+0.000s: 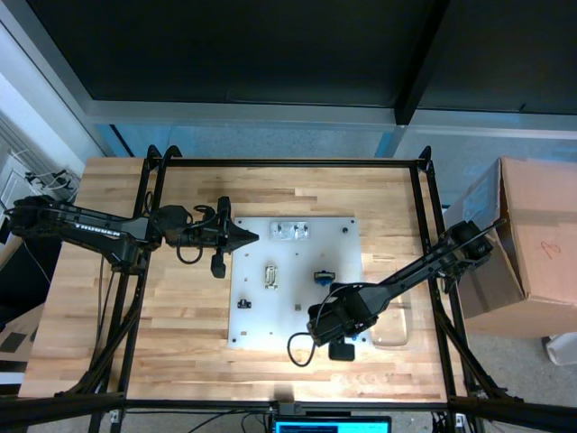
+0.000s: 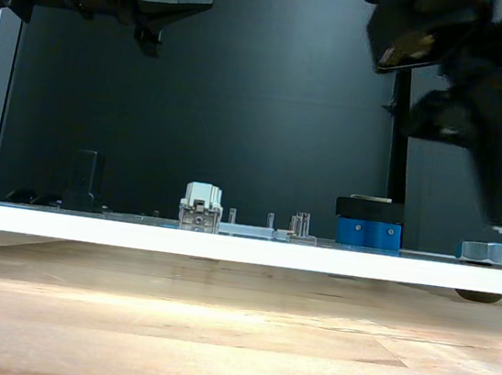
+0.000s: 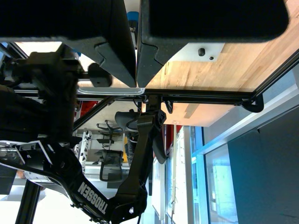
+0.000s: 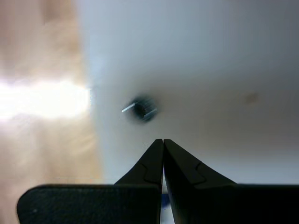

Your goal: Unfasten the M12 nut and place it in the container

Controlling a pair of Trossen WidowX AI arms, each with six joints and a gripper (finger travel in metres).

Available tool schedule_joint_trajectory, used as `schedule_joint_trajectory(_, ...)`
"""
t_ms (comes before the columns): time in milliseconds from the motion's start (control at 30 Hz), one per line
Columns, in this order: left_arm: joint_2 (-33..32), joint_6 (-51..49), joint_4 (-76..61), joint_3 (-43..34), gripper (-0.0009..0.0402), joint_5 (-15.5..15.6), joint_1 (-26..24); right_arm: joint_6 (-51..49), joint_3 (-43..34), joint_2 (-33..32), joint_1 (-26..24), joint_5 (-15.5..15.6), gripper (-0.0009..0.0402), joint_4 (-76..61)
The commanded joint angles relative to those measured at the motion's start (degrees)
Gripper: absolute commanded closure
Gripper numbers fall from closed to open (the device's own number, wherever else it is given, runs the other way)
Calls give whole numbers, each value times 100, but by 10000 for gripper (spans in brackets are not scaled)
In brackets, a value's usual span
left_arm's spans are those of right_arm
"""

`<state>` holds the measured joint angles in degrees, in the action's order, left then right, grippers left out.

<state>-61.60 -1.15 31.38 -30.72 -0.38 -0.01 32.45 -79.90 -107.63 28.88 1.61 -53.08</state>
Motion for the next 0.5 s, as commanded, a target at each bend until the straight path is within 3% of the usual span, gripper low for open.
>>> schedule_joint_trajectory(33, 0, 4, 0, 0, 393, -2, 0, -13, -15, 17, 11, 304, 393, 125)
schedule_joint_trajectory(500, 0, 2, 0, 0, 393, 0, 0, -15, 0, -348, 48, 385, 393, 680)
